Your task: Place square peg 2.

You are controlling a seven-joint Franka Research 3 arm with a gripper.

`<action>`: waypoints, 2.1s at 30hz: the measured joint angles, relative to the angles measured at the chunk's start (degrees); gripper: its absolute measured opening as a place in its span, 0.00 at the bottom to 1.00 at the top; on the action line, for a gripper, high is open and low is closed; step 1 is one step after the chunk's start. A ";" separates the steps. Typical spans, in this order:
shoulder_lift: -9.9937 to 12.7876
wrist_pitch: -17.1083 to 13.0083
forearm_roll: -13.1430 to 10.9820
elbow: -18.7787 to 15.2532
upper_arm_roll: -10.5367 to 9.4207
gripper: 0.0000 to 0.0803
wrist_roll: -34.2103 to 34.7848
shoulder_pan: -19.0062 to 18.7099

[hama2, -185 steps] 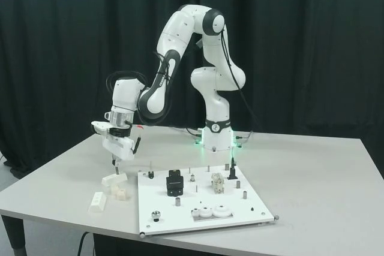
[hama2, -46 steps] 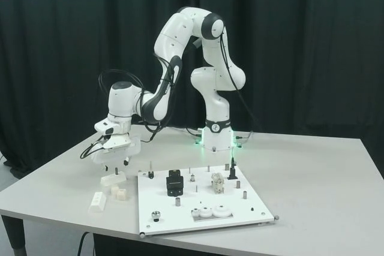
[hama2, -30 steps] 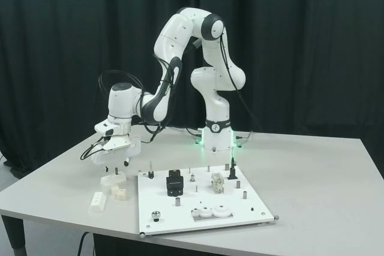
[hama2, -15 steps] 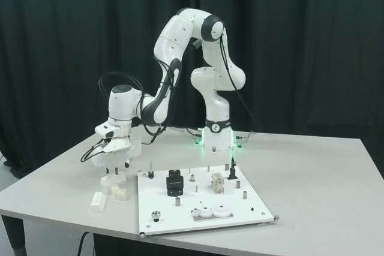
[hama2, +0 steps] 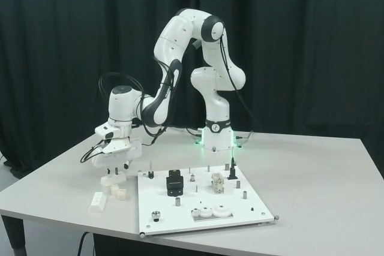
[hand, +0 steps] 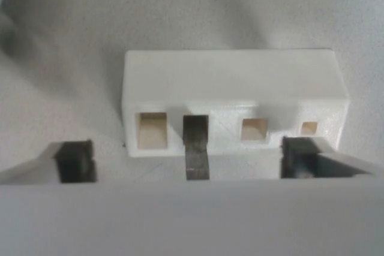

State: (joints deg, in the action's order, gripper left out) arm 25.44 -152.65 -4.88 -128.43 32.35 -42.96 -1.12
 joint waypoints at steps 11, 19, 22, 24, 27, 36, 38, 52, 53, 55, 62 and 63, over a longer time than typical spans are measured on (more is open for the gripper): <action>0.11 0.00 -0.18 0.30 -0.21 0.76 0.01 0.00; 0.14 0.00 -0.21 0.39 -0.26 0.97 0.01 0.00; 0.14 0.00 -0.23 0.41 -0.26 0.97 0.01 0.00; 0.14 0.00 -0.28 0.43 -0.26 0.97 0.01 0.00; 0.14 0.00 -0.35 0.45 -0.26 0.99 0.01 0.00; 0.15 0.05 -1.87 0.53 -0.53 0.87 0.62 0.00; 0.15 0.10 -1.87 0.59 -0.57 0.87 0.62 0.00; 0.45 0.43 -1.86 1.42 -0.60 0.19 0.62 0.00; 0.46 0.44 -1.85 1.46 -0.60 0.19 0.62 0.00; 0.47 0.44 -1.85 1.53 -0.59 0.19 0.62 0.01; 0.49 0.45 -1.85 1.64 -0.58 0.09 0.62 0.02; 0.49 0.45 -1.85 1.67 -0.57 0.09 0.62 0.02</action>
State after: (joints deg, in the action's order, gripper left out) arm 25.93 -152.21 -6.73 -126.77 31.78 -42.34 -1.09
